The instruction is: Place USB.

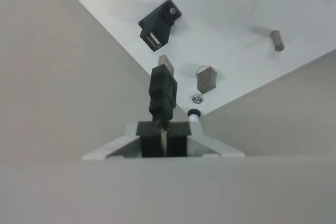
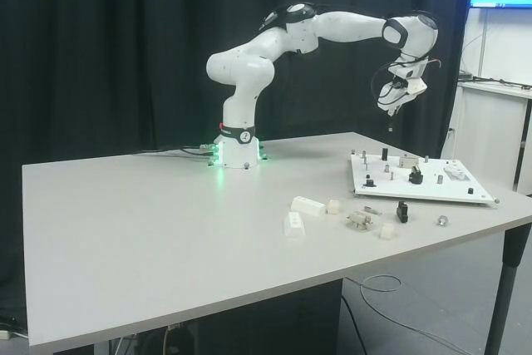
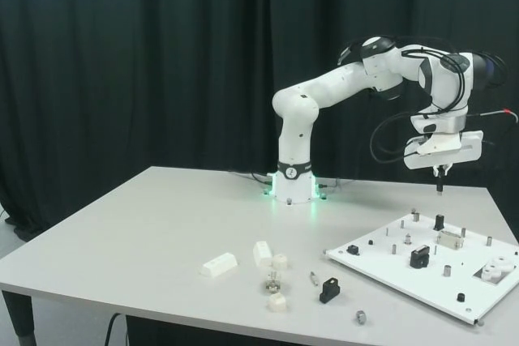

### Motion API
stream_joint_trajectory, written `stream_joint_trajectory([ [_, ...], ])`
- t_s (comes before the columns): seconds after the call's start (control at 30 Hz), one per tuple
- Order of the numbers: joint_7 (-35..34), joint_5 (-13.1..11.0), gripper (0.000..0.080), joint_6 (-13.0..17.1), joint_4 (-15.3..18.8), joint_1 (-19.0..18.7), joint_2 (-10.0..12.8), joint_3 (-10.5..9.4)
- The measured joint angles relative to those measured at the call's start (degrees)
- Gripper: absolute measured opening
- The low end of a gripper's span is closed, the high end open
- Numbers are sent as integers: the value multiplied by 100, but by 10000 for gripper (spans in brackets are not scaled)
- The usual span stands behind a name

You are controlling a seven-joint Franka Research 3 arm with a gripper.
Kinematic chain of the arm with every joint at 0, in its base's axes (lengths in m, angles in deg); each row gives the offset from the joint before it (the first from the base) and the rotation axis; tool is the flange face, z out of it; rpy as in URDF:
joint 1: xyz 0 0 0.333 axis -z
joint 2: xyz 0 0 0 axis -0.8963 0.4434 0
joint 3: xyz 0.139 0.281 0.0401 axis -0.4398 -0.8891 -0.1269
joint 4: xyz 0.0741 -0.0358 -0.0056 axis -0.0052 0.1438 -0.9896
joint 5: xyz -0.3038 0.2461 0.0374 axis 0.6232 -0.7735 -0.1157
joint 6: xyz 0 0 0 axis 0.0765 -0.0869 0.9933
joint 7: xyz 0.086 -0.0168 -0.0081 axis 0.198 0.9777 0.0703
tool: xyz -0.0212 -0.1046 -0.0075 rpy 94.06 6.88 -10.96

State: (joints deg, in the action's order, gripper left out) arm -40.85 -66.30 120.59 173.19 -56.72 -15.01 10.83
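High above the white board [image 3: 422, 269], the end effector [image 1: 164, 129] grips the USB plug [image 1: 161, 94].

Matt black plastic USB plug [image 1: 161, 94] with bare metal tip, smooth white board [image 1: 231, 30], glossy white arm [image 2: 332, 29], matt grey table [image 2: 150, 214]

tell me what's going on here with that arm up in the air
The white arm holds a black USB plug in its pincer, shut on the plug, high above the white board at the table's edge. Through the wrist camera, the plug's metal tip points toward the black USB socket on the board, with a clear gap between them. Small loose parts lie on the grey table.
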Motion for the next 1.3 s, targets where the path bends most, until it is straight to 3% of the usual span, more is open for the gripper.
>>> stream_joint_trajectory([
  [0.4, 0, 1, 19, 18, 0, 3, 11, -13],
  [0.6, 0, 78, 19, 207, 0, 43, 44, -13],
  [1.0, 72, 618, 19, 844, 51, 323, 105, -13],
  [1.3, 587, 995, 19, 1379, 276, 642, 105, -37],
])
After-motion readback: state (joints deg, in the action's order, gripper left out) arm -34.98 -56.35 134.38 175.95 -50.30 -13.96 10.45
